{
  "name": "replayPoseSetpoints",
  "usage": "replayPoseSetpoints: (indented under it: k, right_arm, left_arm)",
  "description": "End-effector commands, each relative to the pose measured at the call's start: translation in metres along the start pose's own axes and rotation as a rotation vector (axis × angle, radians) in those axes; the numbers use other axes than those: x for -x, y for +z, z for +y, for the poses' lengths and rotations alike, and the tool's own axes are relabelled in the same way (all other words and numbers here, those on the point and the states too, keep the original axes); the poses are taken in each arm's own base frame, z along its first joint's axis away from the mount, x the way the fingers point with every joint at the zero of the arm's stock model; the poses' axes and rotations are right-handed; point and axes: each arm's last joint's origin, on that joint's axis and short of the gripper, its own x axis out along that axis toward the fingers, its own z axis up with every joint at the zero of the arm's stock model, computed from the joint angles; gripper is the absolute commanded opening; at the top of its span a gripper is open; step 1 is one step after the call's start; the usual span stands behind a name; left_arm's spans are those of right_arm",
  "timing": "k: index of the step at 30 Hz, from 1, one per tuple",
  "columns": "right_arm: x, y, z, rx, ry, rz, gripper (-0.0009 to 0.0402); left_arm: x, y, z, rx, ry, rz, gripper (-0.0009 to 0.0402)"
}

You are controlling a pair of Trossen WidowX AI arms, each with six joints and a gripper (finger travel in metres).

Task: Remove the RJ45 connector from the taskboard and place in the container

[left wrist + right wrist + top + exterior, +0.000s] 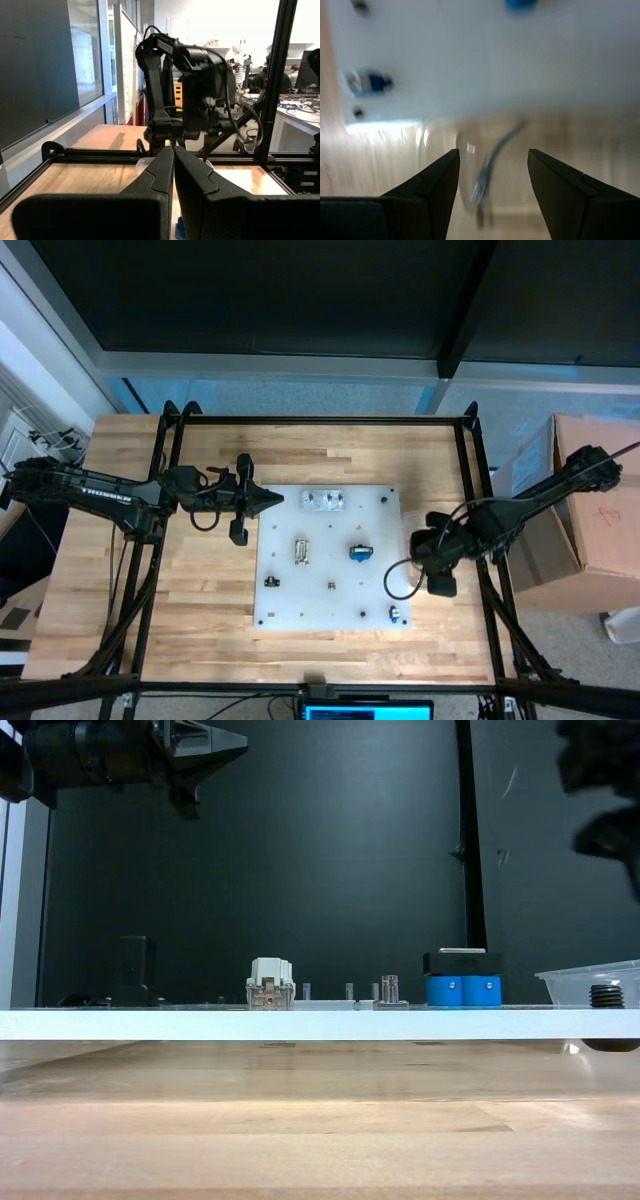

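The RJ45 connector (479, 192), on a thin grey cable (497, 145), shows below my right gripper (492, 152) inside the outline of the clear container (422, 142). It is blurred, so I cannot tell whether it rests on the bottom. The right gripper (420, 550) is open with nothing between its fingers and hangs above the container (402, 582), just off the white taskboard's (330, 600) right edge. My left gripper (275, 499) is shut and empty, raised over the board's far left edge. Its fingers (165, 165) press together.
On the board stand a white connector block (270, 985), a blue-based part (462, 988), a small metal post (389, 990) and a silver block (324, 501). A black frame surrounds the table. A cardboard box (585, 510) stands to the right.
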Motion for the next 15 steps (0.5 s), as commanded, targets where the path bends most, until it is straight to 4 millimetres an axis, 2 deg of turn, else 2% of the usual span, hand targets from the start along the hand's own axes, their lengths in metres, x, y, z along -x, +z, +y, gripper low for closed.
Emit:
replayPoseSetpoints:
  k: [1,9,15]
  right_arm:
    - [0.013,0.017,-0.008,0.023,-0.003,-0.115,0.0169]
    - [0.036,0.054,-0.032,0.085,0.009,-0.491,0.012]
    - [0.042,0.07,-0.043,0.132,-0.013,-0.656,0.0082]
  left_arm:
    - [0.0,0.0,0.0,0.0,0.0,0.0,0.0]
    - [0.0,0.0,0.0,0.0,0.0,0.0,0.0]
    - [0.0,0.0,0.0,0.0,0.0,-0.001,0.0]
